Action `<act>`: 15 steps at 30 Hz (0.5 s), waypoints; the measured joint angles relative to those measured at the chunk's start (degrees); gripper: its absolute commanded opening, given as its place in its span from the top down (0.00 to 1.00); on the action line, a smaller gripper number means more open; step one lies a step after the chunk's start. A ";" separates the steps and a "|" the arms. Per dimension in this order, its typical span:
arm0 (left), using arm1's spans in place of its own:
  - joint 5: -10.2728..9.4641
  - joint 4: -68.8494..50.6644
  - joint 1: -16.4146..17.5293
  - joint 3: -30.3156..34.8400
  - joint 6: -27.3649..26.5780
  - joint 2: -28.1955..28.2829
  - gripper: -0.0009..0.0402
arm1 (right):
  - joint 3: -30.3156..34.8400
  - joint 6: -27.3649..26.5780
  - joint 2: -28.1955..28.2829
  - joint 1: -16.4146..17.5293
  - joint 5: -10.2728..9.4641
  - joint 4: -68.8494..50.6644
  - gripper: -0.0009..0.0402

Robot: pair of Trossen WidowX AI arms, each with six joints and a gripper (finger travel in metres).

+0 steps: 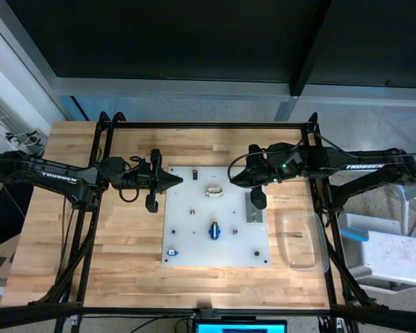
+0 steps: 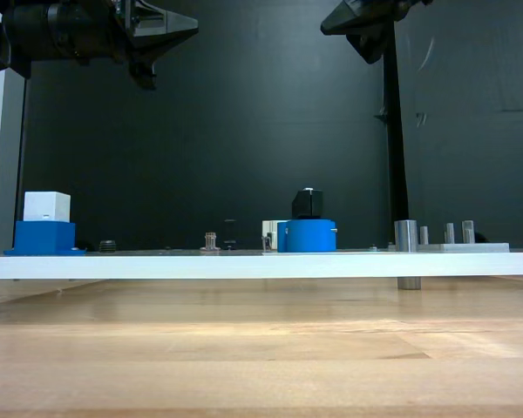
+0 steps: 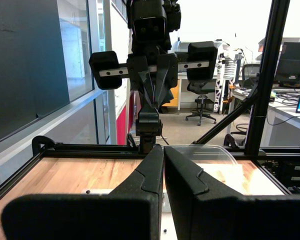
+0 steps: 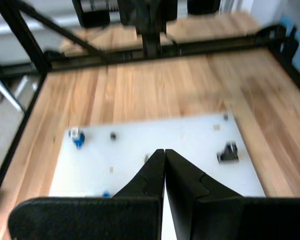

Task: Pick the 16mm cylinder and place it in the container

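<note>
The 16mm cylinder (image 1: 234, 231) is a tiny silver peg standing on the white board (image 1: 187, 236), just right of the blue upright part (image 1: 213, 230). In the low view the cylinder (image 2: 405, 235) stands upright between the blue part (image 2: 306, 235) and a flat grey block. The clear container (image 1: 287, 243) rests on the wood right of the board and also shows in the left wrist view (image 3: 200, 147). My left gripper (image 1: 177, 179) hovers shut over the board's far left edge. My right gripper (image 1: 231, 177) hangs shut over the board's far right part, high above the cylinder.
A flat grey block (image 1: 254, 208) with small pegs lies on the board's right side. A white connector (image 1: 213, 191) sits near the board's back, a small blue-and-white part (image 1: 170, 253) at its front left. Black frame rails (image 1: 201, 125) ring the table.
</note>
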 measured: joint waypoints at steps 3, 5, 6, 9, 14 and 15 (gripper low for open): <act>0.00 -0.02 0.00 0.00 0.00 0.00 0.98 | 4.81 0.24 2.69 0.09 -0.02 -8.39 0.98; 0.00 -0.02 0.00 -0.02 0.00 0.00 0.98 | 7.98 0.26 4.57 0.20 -0.02 -13.66 0.98; -0.02 -0.02 0.00 -0.02 -0.02 0.00 0.98 | 9.55 0.26 5.55 0.26 -0.02 -16.04 0.98; 0.00 -0.02 0.00 -0.02 0.00 0.00 0.98 | 13.77 0.26 8.22 0.42 -0.04 -22.29 0.98; -0.02 -0.02 0.00 -0.02 0.00 0.00 0.98 | 19.63 0.26 12.59 0.76 -0.17 -30.42 0.98; -0.02 0.00 0.00 0.00 0.00 0.00 0.98 | 20.48 0.26 13.29 0.90 -0.20 -31.71 0.98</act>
